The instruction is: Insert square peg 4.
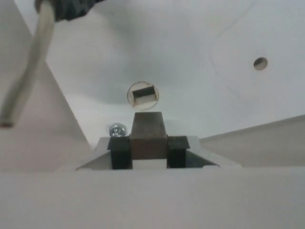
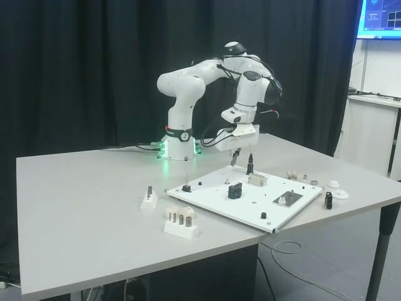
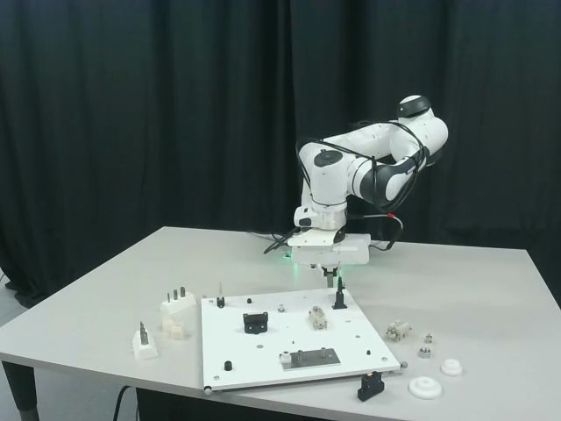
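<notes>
Wrist view shows the gripper [image 1: 148, 151] clenched on the square peg [image 1: 148, 136], which hangs above the white board [image 1: 190, 71], just short of a round insert with a square hole [image 1: 143, 94]. A screw head [image 1: 117, 130] sits beside the peg and a cable [image 1: 28, 71] crosses one side. In the second room view, a black post [image 3: 338, 300] stands just beside the gripper [image 3: 330, 281].

Peg [image 1: 148, 138] in pincer [image 1: 148, 151], seemingly just above board [image 3: 289, 338], board on table [image 3: 491, 289]
</notes>
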`<state>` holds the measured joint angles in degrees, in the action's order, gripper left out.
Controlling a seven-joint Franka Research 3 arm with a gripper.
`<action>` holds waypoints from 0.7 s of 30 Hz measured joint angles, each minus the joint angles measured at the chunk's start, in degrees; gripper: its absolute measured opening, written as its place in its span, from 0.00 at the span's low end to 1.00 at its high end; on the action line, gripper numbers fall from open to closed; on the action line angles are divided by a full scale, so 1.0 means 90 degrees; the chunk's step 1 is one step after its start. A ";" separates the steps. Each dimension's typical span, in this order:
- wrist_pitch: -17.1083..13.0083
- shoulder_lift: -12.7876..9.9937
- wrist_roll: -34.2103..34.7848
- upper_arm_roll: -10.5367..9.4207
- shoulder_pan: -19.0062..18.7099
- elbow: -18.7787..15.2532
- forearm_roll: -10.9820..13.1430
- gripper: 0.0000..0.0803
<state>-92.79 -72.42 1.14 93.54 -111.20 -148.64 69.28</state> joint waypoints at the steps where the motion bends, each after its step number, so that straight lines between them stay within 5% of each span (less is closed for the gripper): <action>1: -0.0020 0.0000 -0.0034 -0.0012 0.0002 0.0000 0.0009 0.19; 21: -0.0147 0.0000 -0.0527 -0.0121 0.0089 0.0003 0.0127 0.19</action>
<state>-94.11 -72.41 -3.61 92.46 -110.40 -148.61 70.43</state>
